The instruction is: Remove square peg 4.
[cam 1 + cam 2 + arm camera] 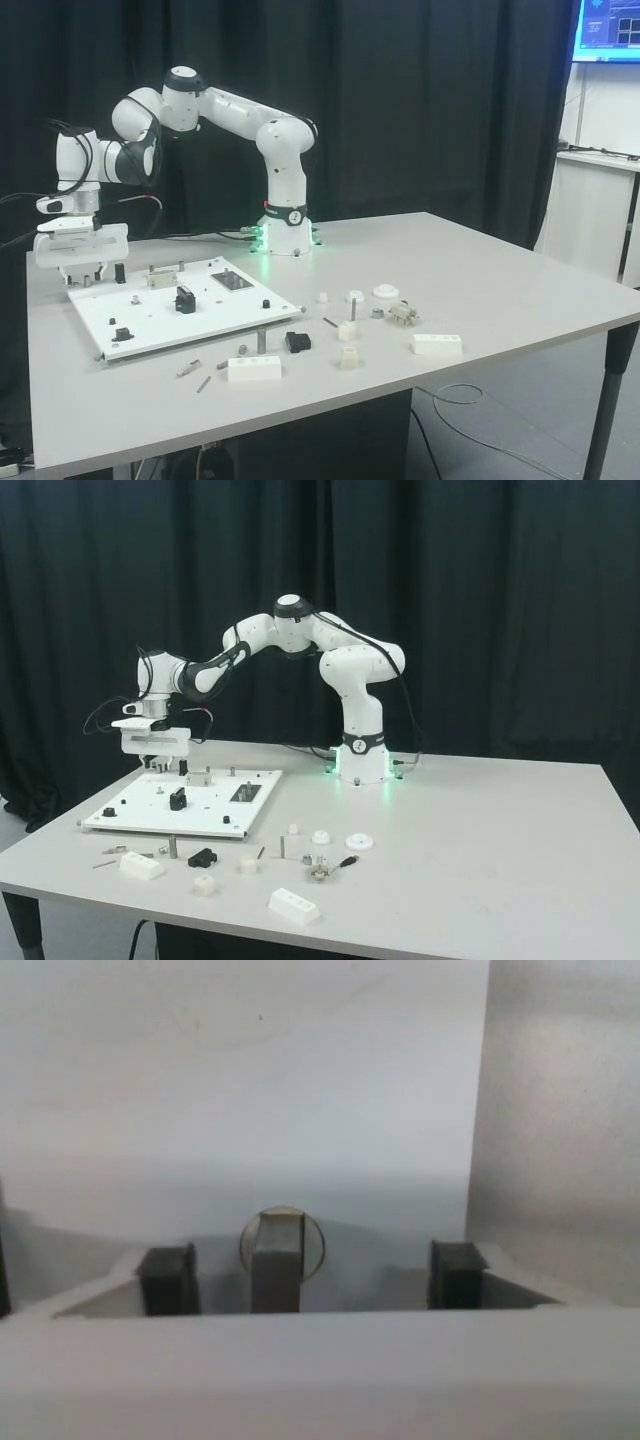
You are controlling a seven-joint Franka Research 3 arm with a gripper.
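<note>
I see no readable writing. My tool (300, 1278) stands wide open over the white board (200, 312), its fingers (168, 1280) flanking the peg (277, 1265), not touching. Loose parts lie on the counter (480, 290).

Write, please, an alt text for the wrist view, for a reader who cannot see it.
Between the two black fingertips of the open gripper stands a square peg, upright, in front of a round mark on the white board. Neither finger touches the peg. The grey table shows beside the board.
</note>
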